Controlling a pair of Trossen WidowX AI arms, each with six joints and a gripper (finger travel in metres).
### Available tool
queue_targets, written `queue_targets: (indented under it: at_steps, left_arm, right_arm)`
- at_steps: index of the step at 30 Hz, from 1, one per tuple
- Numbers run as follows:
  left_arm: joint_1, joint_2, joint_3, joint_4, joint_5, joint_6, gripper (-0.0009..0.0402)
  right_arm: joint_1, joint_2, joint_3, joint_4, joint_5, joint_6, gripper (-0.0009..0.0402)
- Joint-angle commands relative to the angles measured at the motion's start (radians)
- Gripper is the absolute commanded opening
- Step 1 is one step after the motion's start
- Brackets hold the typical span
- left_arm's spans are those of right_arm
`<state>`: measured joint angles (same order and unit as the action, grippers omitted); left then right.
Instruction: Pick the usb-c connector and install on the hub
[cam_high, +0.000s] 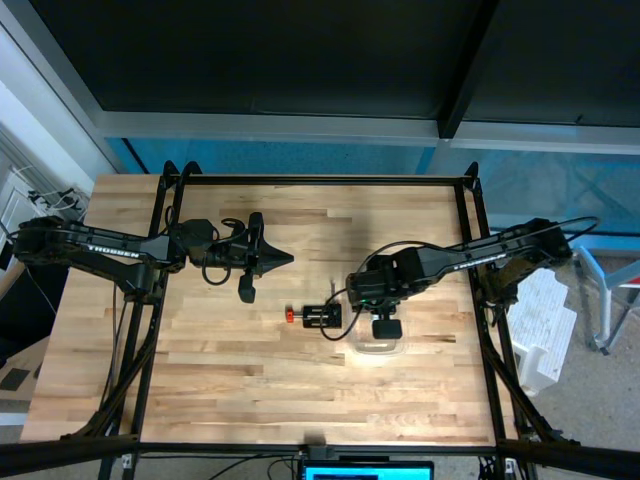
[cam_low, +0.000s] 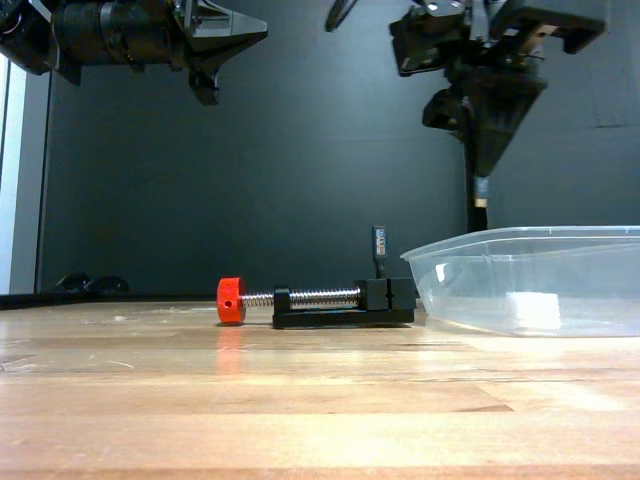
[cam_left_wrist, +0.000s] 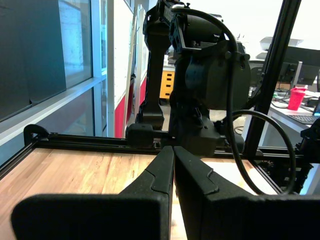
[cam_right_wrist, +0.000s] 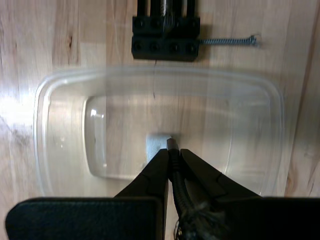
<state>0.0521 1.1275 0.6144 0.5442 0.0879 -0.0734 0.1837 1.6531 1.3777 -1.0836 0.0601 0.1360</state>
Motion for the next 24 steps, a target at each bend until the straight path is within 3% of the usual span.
queue_targets:
  at_steps: [1, 24]
  left_arm:
    - [0.000, 0.000, 0.000, 0.000, 0.000, 0.001, 0.0000]
    - [0.000, 0.000, 0.000, 0.000, 0.000, 0.000, 0.0000]
  right_arm:
    - [-0.004, 0.042, 0.044, -0.004, 0.000, -0.011, 0.0000]
    - [-0.016, 0.256, 0.284, -0.026, 0.000, -0.030, 0.0000]
